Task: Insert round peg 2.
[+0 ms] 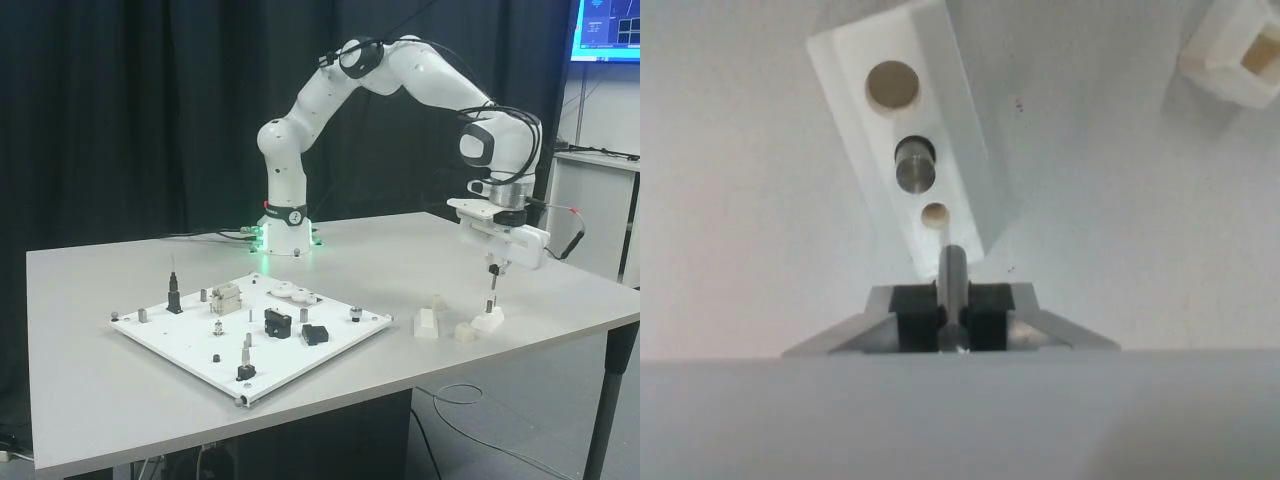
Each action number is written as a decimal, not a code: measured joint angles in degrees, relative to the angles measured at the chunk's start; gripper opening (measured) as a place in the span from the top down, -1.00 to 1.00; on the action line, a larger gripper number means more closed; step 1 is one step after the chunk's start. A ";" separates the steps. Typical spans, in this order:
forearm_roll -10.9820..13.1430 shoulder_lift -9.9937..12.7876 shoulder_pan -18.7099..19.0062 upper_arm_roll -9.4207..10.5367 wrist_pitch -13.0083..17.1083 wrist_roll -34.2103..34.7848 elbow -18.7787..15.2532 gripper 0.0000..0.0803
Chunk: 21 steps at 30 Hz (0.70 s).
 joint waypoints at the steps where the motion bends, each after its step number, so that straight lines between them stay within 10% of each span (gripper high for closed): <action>1: 0.00 -0.08 0.09 -0.11 -0.10 -0.02 0.00 0.85; 21: 0.00 -0.50 0.65 -0.70 -0.39 -0.52 0.00 0.85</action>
